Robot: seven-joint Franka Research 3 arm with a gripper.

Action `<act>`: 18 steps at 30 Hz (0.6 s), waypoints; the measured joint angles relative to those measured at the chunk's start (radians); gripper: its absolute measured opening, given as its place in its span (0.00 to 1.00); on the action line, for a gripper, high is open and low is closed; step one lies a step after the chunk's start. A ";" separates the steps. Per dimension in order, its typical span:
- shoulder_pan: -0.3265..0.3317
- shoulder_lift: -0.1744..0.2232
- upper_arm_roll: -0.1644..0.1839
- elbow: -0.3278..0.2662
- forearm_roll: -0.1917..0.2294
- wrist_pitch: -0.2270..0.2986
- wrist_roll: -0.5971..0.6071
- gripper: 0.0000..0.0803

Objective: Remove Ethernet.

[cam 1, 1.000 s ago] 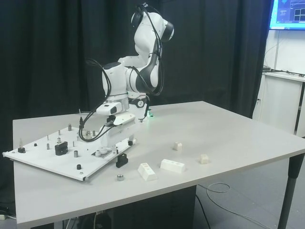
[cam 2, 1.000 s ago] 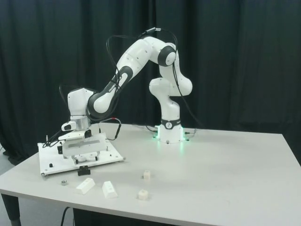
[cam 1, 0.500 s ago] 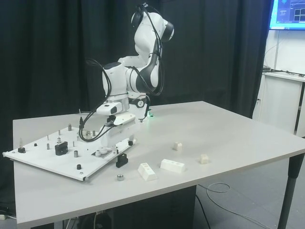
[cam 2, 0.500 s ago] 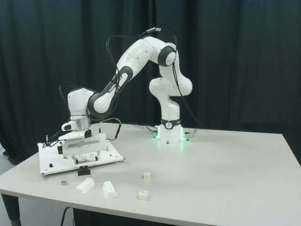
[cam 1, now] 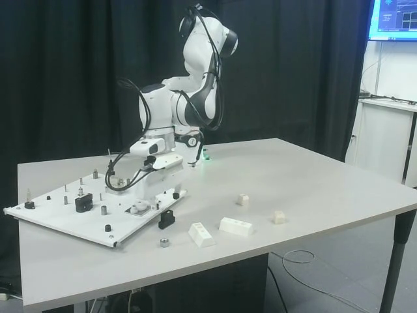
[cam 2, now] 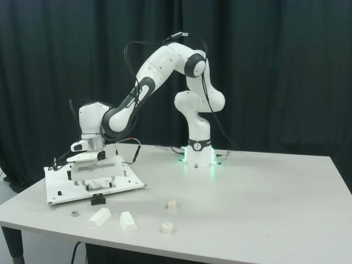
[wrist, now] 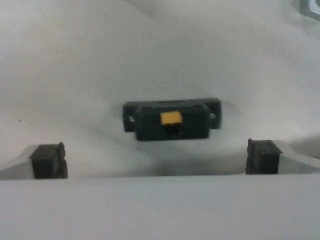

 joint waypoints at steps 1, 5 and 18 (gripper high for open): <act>0.000 0.000 -0.002 0.000 -0.001 0.005 0.000 1.00; 0.000 0.000 -0.016 0.000 -0.008 0.028 0.000 1.00; -0.012 -0.003 -0.091 0.003 -0.082 0.054 -0.021 1.00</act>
